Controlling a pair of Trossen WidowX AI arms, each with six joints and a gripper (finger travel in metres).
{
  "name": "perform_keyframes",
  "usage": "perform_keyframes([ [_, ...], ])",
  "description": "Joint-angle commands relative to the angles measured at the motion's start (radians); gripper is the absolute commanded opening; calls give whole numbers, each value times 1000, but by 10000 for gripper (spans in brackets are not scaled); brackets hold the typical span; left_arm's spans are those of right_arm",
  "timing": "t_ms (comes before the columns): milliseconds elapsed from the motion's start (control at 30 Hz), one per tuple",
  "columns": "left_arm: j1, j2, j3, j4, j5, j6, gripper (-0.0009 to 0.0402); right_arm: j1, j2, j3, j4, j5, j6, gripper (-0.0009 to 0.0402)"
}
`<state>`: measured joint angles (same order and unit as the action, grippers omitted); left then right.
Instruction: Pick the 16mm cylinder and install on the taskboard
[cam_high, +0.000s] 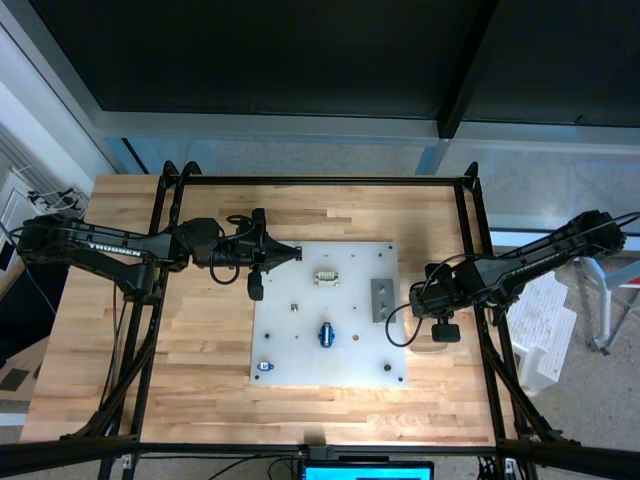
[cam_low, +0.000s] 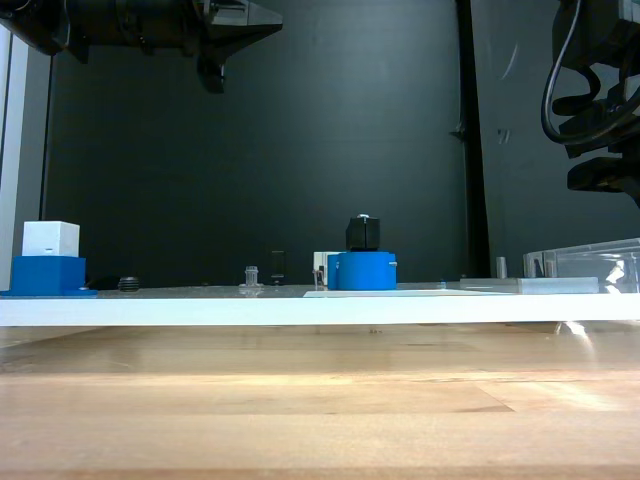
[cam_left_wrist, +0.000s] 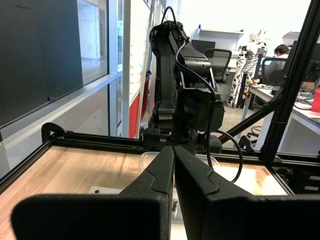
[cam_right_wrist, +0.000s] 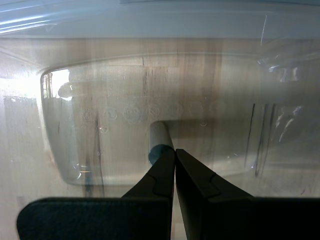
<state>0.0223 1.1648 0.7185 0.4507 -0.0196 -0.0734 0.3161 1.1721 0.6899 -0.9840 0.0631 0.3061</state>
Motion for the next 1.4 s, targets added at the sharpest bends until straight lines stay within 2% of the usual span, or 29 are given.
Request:
perform_keyframes([
  [33,0,0,0,0,0,0,0,1,-2,3,1,-12,0,0],
  [533,0,0,0,0,0,0,0,1,-11,61,-42,-12,0,0],
  [1000,0,0,0,0,0,0,0,1,-35,195,-190,-11,0,0],
  [1400,0,0,0,0,0,0,0,1,-71,225,-217,-11,0,0],
])
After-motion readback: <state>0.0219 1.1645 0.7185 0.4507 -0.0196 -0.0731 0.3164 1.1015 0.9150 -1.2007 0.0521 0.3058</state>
